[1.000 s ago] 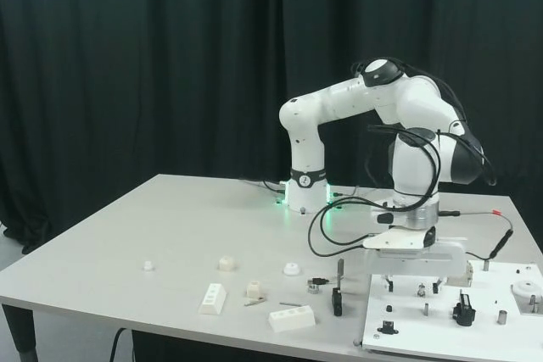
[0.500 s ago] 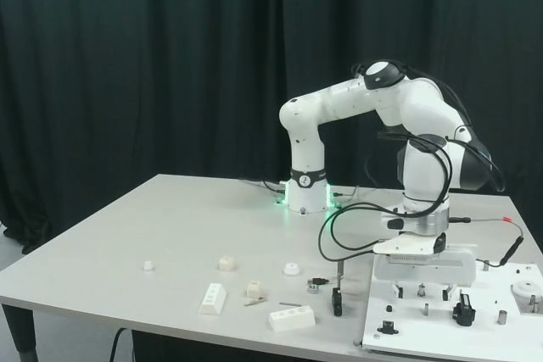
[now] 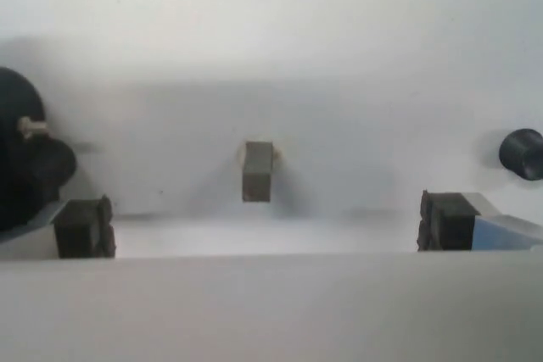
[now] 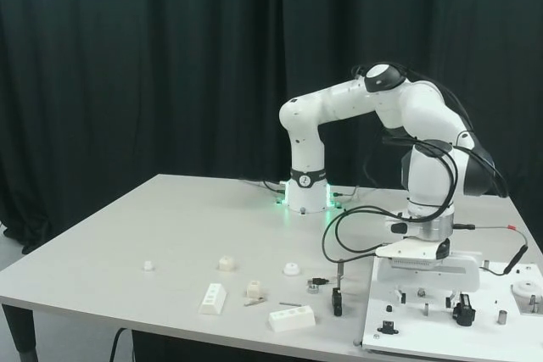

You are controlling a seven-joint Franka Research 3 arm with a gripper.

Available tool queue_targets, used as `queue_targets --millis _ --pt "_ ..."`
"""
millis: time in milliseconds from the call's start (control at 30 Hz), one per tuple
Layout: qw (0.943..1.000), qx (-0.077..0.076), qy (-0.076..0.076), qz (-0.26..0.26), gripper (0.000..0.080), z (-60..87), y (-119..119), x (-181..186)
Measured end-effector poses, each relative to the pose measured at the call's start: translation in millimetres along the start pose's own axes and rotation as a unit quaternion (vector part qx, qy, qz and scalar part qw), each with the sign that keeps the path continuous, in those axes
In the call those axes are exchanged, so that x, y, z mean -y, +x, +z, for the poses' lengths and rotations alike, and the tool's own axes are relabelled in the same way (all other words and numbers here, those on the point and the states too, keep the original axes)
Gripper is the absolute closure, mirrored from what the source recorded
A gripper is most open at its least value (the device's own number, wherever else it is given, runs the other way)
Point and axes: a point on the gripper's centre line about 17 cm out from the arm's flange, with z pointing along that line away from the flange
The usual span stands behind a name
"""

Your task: Remove square peg 2.

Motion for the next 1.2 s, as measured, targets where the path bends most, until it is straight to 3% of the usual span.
queue_targets --millis 533,567,733,767,933,967,1200 --pt "0.9999 -0.005 -0.005 0.012 0.0003 -1.5 3.7 -0.8" --pt "0.9999 -0.005 -0.007 0.012 0.0124 -2.0 4.3 -1.3" --pt "0.9999 -0.006 -0.008 0.011 0.0124 -3.4 7.1 -3.1" --pt "0.9999 -0.007 -0.008 0.011 0.0312 -3.5 7.6 -3.4" --pt "0.9999 -0.007 -0.008 0.012 0.0312 -3.7 9.1 -4.4" --pt "0.9999 -0.007 -0.007 0.012 0.0482 -3.6 9.3 -4.5" --pt "1.0 -0.006 -0.004 0.007 0.0482 -3.3 9.7 2.1"
